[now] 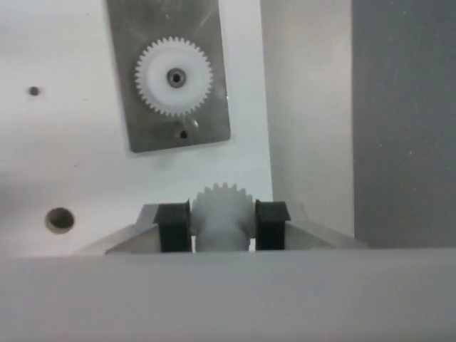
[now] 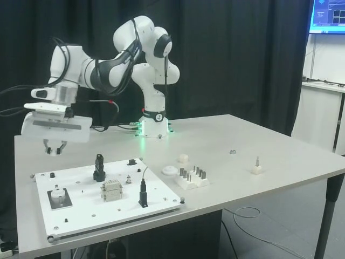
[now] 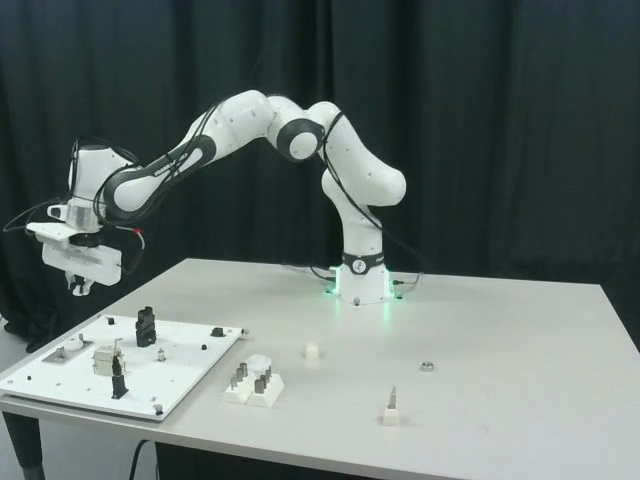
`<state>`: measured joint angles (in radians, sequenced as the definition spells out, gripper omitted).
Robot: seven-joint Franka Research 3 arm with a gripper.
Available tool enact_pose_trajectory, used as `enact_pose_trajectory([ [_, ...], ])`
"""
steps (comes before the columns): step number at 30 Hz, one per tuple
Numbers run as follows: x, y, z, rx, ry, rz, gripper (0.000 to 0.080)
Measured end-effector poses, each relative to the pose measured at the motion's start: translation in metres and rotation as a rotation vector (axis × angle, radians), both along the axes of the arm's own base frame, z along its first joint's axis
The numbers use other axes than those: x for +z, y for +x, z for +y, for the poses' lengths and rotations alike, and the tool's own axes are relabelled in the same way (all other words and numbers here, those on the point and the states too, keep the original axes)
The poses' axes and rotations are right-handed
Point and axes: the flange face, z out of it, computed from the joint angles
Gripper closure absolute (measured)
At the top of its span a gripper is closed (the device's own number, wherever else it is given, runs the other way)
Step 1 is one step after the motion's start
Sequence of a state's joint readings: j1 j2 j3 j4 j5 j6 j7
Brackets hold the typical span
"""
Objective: Insert small gear.
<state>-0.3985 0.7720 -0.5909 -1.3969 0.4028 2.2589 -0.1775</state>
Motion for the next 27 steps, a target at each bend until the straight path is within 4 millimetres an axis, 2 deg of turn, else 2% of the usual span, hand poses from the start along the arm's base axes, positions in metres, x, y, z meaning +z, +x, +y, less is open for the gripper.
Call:
enact_pose_trajectory([
  [13, -0.033, 0.005, -0.025, 0.003, 0.059, 0.032, 0.0613],
  [27, -0.058, 0.017, -0.03, 0.017, 0.125, 0.055, 0.0613],
])
